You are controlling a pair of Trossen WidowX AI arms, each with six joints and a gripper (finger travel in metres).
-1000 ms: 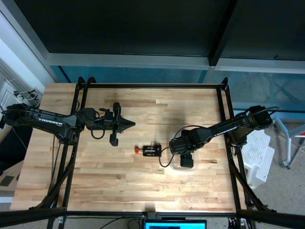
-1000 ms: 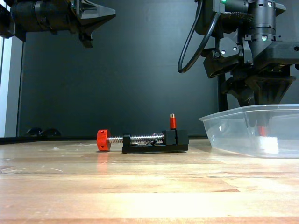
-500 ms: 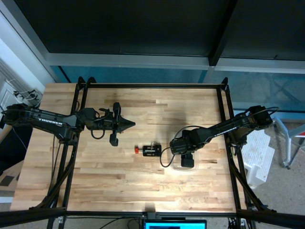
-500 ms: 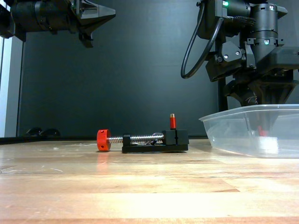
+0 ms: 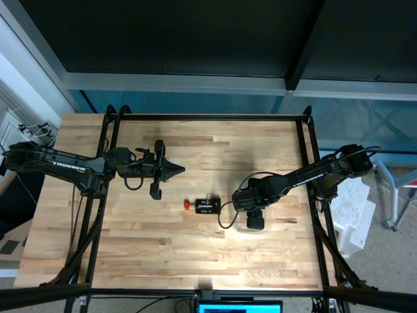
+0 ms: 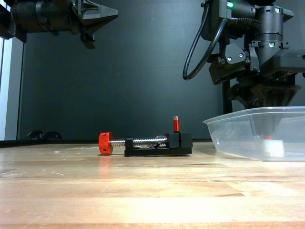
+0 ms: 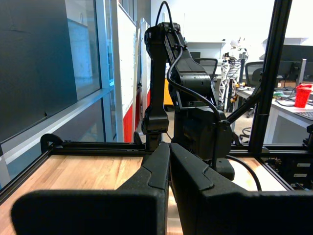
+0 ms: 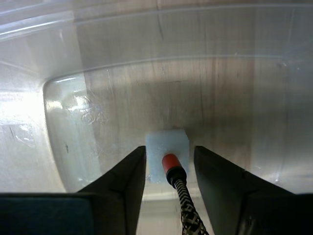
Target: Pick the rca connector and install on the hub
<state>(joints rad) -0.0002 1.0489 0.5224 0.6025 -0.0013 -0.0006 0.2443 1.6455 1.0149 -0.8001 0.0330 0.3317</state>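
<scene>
Spread inside the clear plastic tray point(image 6: 228, 134), the right hand point(image 8: 169, 152) flanks the rca connector point(image 8: 170, 163), probably a light, stiff plug best pinched at its red collar, lying against a white cube point(image 8: 166, 141), while the left hand point(image 5: 180, 170), pressed together, hovers well apart from the hub point(image 6: 157, 142).

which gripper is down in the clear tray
The right gripper, open around the rca connector; the left gripper, shut, hangs high, well away from the tray.
</scene>
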